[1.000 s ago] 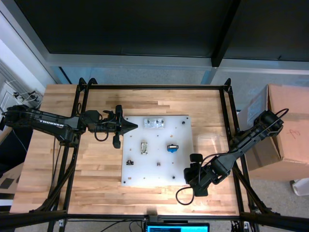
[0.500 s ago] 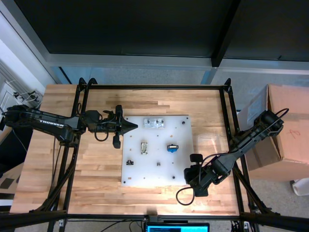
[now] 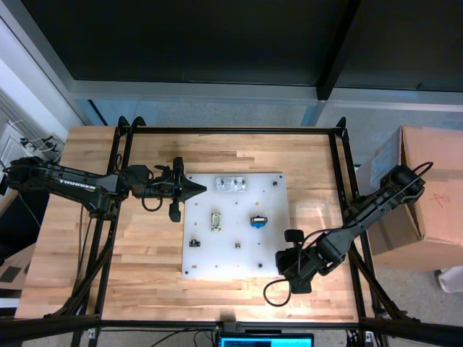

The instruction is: Remove the RJ45 connector from the taskboard and place in the container

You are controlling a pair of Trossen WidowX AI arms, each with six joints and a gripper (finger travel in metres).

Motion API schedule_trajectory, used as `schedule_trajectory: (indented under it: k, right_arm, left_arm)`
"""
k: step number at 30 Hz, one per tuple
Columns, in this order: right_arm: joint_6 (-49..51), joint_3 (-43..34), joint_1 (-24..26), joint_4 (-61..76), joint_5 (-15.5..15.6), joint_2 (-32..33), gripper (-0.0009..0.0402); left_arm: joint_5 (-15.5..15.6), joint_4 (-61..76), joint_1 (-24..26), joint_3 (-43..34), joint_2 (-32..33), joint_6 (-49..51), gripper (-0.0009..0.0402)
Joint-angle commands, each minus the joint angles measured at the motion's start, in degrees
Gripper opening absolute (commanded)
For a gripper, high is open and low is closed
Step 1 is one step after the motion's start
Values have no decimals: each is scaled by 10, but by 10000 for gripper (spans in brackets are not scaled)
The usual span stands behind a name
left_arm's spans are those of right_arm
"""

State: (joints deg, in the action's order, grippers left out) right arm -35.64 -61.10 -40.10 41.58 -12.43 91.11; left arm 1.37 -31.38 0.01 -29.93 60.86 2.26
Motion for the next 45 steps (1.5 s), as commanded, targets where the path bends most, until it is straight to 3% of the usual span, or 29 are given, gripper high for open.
schedule_trajectory:
  k: [1, 9, 25, 36, 45]
  right_arm:
    - [0, -1, 0, 2, -2, -5, 0]
    - [0, -9, 0, 22, -17, -23, 0]
    - [3, -78, 26, 80, -16, -79, 0]
    - [1, -78, 39, 88, -16, -83, 0]
    - [-6, -44, 71, 91, -16, -135, 0]
  left_arm:
    - [0, 0, 0, 0, 0, 0, 0]
    - [0, 0, 0, 0, 0, 0, 0]
    - [0, 0, 0, 0, 0, 0, 0]
    - [0, 0, 0, 0, 0, 0, 0]
    - [0, 0, 0, 0, 0, 0, 0]
